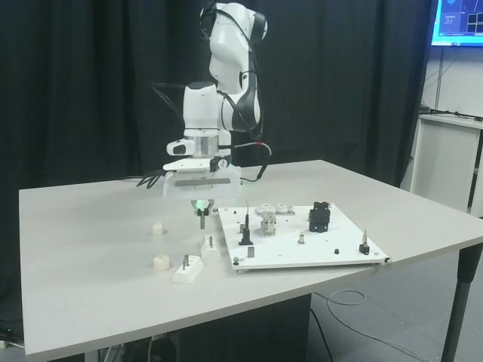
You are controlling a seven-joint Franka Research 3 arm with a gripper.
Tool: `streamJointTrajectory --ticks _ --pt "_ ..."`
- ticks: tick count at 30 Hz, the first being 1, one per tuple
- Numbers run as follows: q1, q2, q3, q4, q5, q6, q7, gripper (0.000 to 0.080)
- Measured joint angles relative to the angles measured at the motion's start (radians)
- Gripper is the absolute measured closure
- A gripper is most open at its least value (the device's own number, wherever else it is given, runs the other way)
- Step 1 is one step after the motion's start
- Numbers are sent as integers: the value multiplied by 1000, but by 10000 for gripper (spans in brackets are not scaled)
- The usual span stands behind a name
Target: Insert round peg 3.
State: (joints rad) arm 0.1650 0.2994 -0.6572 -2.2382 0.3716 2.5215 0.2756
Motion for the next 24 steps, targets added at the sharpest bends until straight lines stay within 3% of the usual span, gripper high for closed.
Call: streamJointTrajectory --ticks 24 --pt "0 -4 -2 11 -14 -18 0 702"
